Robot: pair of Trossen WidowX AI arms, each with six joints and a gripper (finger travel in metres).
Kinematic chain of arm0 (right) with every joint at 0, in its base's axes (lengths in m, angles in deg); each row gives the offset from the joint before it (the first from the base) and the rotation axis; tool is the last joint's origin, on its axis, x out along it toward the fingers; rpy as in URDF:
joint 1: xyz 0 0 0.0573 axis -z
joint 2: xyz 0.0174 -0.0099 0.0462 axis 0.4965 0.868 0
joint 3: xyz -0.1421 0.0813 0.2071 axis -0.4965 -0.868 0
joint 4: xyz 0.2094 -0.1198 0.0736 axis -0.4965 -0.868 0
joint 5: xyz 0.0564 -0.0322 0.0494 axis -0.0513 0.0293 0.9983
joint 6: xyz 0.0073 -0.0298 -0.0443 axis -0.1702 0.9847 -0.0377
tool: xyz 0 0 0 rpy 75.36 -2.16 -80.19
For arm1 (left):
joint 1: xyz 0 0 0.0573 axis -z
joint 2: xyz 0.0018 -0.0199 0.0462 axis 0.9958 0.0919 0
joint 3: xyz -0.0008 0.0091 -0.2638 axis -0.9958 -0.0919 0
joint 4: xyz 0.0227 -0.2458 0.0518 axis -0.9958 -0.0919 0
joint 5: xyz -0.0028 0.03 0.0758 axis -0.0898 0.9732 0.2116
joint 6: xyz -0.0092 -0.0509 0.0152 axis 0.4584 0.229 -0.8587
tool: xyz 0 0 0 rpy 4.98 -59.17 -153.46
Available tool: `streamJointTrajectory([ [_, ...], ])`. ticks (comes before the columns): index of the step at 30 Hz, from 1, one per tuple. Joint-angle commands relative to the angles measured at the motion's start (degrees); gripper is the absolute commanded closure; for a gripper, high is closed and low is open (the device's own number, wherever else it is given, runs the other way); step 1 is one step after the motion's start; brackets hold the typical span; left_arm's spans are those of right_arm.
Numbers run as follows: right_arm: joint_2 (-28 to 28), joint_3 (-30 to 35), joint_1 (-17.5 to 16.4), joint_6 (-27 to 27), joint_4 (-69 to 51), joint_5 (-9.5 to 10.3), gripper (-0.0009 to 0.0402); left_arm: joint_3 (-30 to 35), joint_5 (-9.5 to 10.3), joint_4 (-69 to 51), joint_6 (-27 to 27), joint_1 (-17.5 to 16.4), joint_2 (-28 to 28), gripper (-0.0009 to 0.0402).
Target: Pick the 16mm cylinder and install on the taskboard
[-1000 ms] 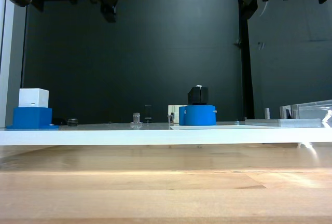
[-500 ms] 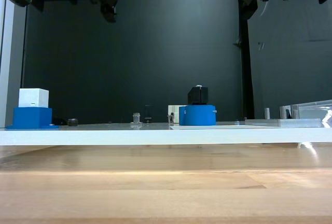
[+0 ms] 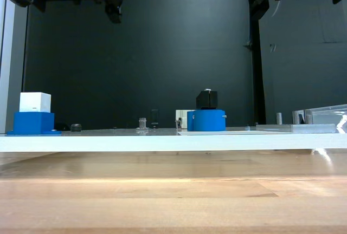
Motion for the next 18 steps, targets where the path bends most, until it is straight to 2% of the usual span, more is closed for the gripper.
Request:
streamJointTrajectory([
  [1, -0.24, 0.83, -0.11, -1.46, -4.76, 0.66, 0.0393, 0.02, 0.0, 0.04, -0.02, -0.02, 0.02, 0.0393],
  [6, -0.04, 6.49, -0.22, -1.09, -23.76, 0.57, 0.0393, 0.02, 0.0, 0.02, -0.02, 0.0, 0.02, 0.0393],
  [18, 0.11, 17.66, -0.48, -2.64, -60.7, 0.92, 0.0393, 0.02, 0.0, 0.02, -0.02, -0.02, 0.02, 0.0393],
])
